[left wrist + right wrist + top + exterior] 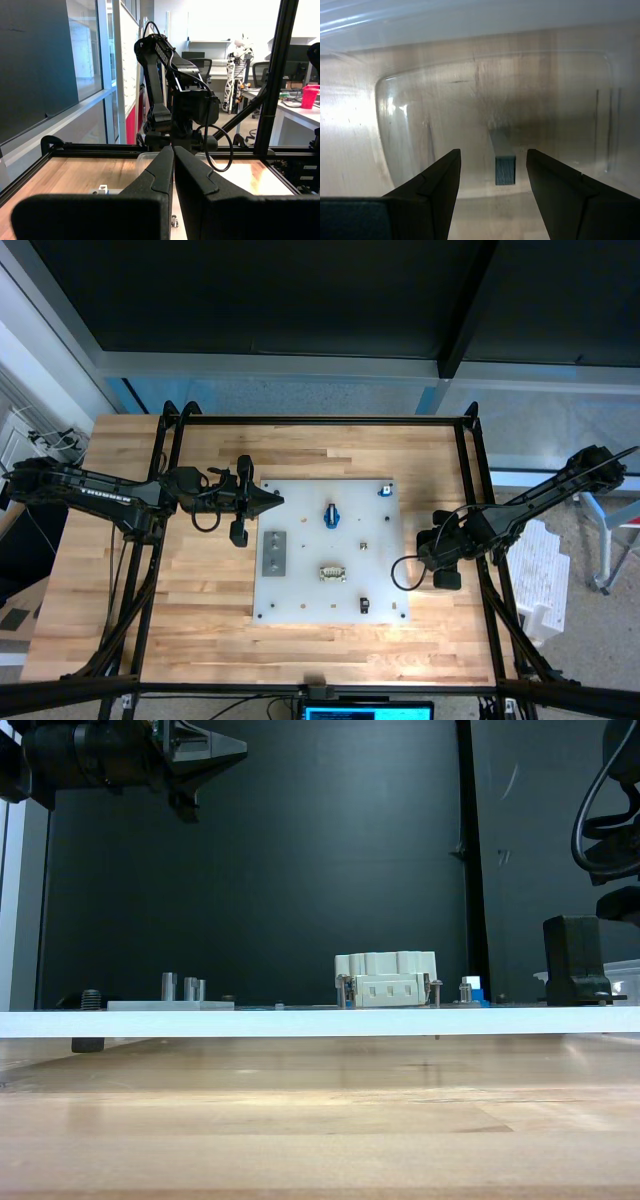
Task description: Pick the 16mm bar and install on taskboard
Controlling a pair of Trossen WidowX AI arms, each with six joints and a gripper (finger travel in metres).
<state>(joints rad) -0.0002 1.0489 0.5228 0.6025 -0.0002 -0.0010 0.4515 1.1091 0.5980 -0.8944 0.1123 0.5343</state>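
right gripper (492, 151) hangs spread over the clear plastic tray (410, 115), just right of the taskboard (300, 590). the 16mm bar (504, 169) sits in the tray between the fingers, touching neither, its end face toward the camera and its long axis running away. left gripper (173, 150), pressed together, hovers high over the taskboard's far left corner.
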